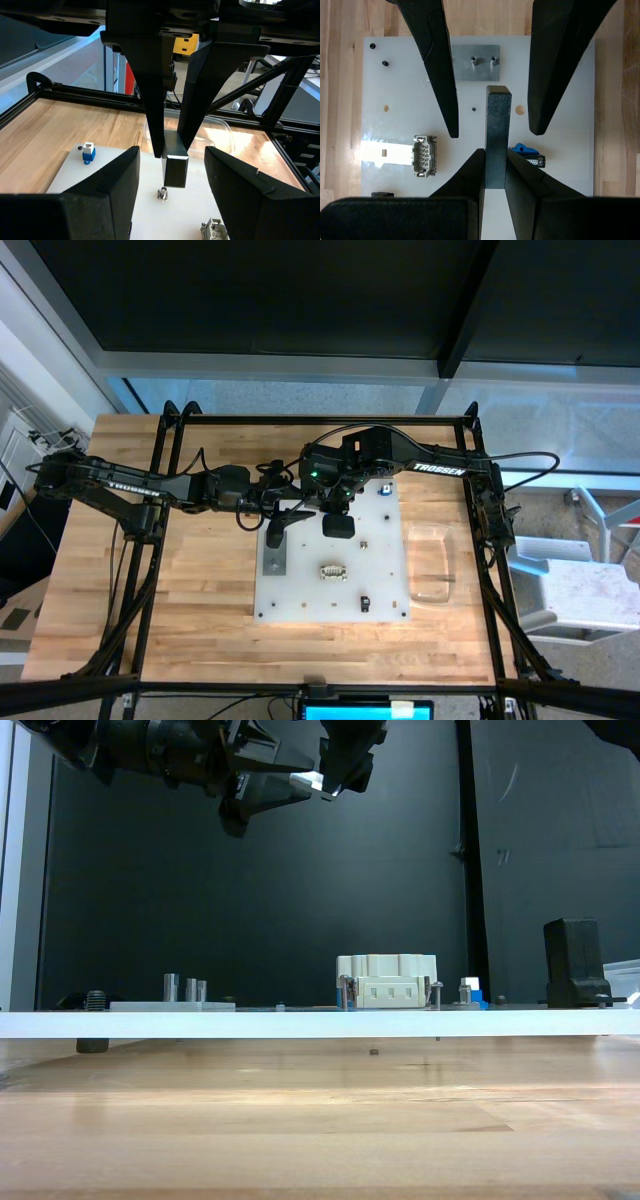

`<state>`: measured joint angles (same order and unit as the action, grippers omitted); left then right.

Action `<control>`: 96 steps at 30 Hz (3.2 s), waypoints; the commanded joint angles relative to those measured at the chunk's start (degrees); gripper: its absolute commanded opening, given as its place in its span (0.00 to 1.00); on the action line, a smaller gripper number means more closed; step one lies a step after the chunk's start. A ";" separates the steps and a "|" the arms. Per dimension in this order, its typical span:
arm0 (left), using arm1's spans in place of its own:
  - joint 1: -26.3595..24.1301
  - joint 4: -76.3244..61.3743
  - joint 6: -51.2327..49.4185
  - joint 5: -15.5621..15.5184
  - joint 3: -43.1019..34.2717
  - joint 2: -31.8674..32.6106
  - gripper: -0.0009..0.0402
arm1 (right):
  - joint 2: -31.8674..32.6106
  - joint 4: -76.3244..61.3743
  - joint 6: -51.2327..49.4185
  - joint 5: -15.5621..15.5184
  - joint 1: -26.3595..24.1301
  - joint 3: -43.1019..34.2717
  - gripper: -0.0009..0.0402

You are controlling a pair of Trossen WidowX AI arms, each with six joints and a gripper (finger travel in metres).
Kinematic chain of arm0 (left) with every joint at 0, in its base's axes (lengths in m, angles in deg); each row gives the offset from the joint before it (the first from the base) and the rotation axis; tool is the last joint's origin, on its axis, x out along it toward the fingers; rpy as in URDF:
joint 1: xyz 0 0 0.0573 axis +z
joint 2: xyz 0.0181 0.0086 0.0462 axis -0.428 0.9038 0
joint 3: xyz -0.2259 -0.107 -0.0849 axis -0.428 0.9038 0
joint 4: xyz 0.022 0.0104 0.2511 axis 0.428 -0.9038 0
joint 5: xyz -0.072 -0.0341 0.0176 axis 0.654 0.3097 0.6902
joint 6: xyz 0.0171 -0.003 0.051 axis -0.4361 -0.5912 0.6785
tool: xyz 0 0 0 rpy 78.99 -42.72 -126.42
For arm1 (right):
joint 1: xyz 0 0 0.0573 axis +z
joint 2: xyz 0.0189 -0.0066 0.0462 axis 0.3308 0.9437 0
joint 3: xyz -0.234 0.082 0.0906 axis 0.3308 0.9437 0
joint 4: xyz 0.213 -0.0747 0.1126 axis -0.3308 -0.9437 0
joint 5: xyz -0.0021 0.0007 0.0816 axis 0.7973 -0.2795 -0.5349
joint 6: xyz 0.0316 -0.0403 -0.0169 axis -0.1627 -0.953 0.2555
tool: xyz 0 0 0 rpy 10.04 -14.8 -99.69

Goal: Pick the 16mm bar and place in it's hole on the taskboard

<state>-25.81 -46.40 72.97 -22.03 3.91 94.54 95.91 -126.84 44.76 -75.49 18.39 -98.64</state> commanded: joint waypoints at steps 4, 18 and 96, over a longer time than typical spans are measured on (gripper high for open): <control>0.02 0.11 0.26 0.13 -0.04 -0.04 0.36 | -0.04 0.00 0.09 0.02 0.00 0.07 0.04; 0.00 -0.04 0.46 0.13 -0.02 -0.04 0.13 | -0.15 0.39 0.17 0.02 -0.07 0.07 0.04; 0.00 12.57 1.46 -3.89 -0.24 -4.57 0.02 | -38.64 110.33 11.43 3.26 0.15 76.59 0.51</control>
<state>-25.79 -33.77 74.44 -25.97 3.67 89.93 57.22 -16.60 56.15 -72.15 18.65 -22.01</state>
